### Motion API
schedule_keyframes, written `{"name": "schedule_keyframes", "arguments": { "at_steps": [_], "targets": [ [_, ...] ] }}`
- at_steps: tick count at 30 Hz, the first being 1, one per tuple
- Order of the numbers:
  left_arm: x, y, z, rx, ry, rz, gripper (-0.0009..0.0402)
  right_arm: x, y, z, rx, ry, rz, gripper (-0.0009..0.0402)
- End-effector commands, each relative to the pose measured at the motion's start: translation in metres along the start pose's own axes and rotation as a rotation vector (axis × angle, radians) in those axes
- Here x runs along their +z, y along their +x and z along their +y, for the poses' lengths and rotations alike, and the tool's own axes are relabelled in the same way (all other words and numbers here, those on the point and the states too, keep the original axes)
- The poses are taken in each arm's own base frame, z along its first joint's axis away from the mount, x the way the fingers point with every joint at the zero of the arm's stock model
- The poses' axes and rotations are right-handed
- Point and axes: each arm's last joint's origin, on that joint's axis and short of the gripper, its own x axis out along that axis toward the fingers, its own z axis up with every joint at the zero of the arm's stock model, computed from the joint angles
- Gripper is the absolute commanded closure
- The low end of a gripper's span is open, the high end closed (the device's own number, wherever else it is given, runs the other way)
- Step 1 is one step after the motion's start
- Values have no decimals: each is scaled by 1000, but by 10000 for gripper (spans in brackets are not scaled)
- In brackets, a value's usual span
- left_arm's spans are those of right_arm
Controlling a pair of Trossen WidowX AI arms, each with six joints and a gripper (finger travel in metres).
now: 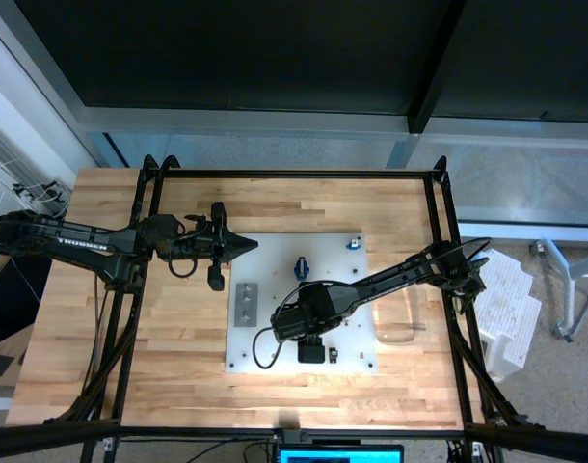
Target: Pick the HAN10E connector and install on the hub
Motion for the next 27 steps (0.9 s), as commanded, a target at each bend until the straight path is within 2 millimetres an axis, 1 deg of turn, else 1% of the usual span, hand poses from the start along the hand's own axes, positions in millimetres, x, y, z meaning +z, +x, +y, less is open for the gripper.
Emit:
{"name": "schedule_keyframes", "arguments": {
  "at_steps": [1, 5, 12, 22, 27],
  "targets": [
    [0, 0, 0, 0, 0, 0, 392, 0, -5, 0, 9, -3, -15, 146],
    [0, 0, 0, 0, 0, 0, 392, 0, -10, -1, 9, -11, -27, 147],
    [0, 0, 0, 0, 0, 0, 392, 0, -11, -1, 13, -11, -27, 143],
    [0, 0, 0, 0, 0, 0, 392, -3, -36, -5, 30, 12, -77, 143],
    [0, 0, 0, 0, 0, 0, 392, -4, -41, -5, 33, 14, -88, 143]
  ]
}}
